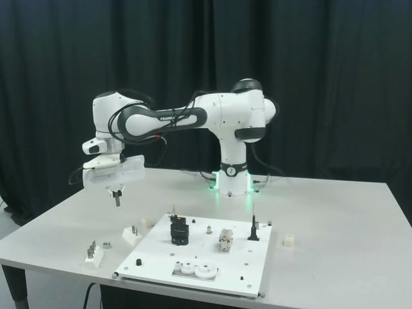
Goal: Insert square peg 3.
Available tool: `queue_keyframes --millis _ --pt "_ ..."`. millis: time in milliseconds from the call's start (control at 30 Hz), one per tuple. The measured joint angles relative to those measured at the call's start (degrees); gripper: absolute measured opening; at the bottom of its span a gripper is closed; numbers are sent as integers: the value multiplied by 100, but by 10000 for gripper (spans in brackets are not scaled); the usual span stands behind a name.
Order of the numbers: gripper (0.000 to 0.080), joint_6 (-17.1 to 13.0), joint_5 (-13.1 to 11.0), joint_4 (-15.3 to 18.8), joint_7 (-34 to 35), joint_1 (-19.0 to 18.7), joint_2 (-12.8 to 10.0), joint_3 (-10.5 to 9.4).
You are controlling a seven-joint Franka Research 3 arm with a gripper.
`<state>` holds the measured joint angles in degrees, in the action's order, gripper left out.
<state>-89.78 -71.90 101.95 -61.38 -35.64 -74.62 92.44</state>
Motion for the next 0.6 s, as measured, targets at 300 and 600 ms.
queue_keyframes --millis 300,600 --pt "113 347 0 -172 762 -152 12 107" --pt "113 659 38 -200 1353 -533 13 247"
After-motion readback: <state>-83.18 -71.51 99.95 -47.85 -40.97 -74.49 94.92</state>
